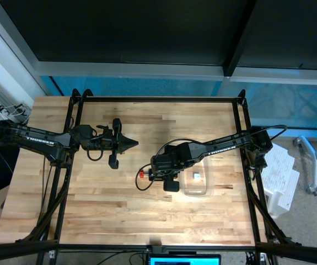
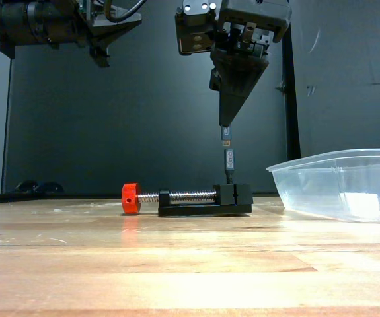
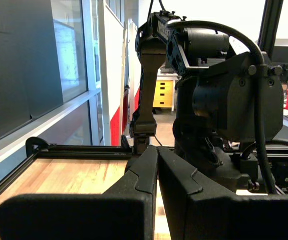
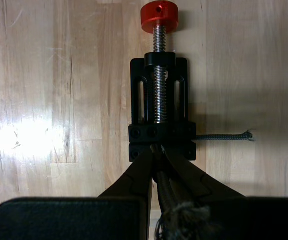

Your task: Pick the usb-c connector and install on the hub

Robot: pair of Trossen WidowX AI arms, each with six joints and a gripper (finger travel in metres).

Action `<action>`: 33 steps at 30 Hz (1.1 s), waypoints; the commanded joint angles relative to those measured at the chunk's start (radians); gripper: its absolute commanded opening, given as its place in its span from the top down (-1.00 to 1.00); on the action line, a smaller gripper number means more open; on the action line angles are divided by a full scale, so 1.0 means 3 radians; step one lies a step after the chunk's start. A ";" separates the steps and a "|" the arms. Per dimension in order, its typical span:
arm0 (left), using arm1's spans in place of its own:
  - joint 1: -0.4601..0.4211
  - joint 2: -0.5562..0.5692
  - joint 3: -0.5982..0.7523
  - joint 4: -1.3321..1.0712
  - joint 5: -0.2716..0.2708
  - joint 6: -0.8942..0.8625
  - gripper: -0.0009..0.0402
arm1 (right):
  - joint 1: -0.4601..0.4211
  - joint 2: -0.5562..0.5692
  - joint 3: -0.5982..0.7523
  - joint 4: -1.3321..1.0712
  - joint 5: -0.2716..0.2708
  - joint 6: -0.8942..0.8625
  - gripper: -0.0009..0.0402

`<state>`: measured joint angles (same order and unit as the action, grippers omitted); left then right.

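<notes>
Wooden butcher-block table carries a black screw vise with a red knob. A braided cord end lies just beside the vise, and a clear plastic container stands near.

Hub: in vise.
usb-c connector: above vise, in right gripper.
Container: right of vise.
Left gripper: left of vise, behind.
</notes>
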<state>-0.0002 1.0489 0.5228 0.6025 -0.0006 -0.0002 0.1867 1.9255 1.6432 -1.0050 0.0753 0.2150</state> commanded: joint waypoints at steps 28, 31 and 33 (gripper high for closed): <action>0.0000 0.0001 0.0000 0.0000 0.0001 0.0000 0.96 | 0.0004 0.0005 -0.0273 0.0258 0.0001 0.0042 0.96; 0.0000 0.0001 0.0000 0.0000 0.0001 0.0000 0.96 | 0.0004 0.0005 -0.0298 0.0268 0.0001 0.0045 0.96; 0.0001 0.0001 0.0000 0.0000 0.0001 0.0000 0.96 | 0.0004 0.0005 -0.0304 0.0268 0.0001 0.0047 0.96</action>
<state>-0.0002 1.0489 0.5224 0.6025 -0.0006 -0.0006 0.1875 1.9266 1.5524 -0.9257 0.0753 0.2295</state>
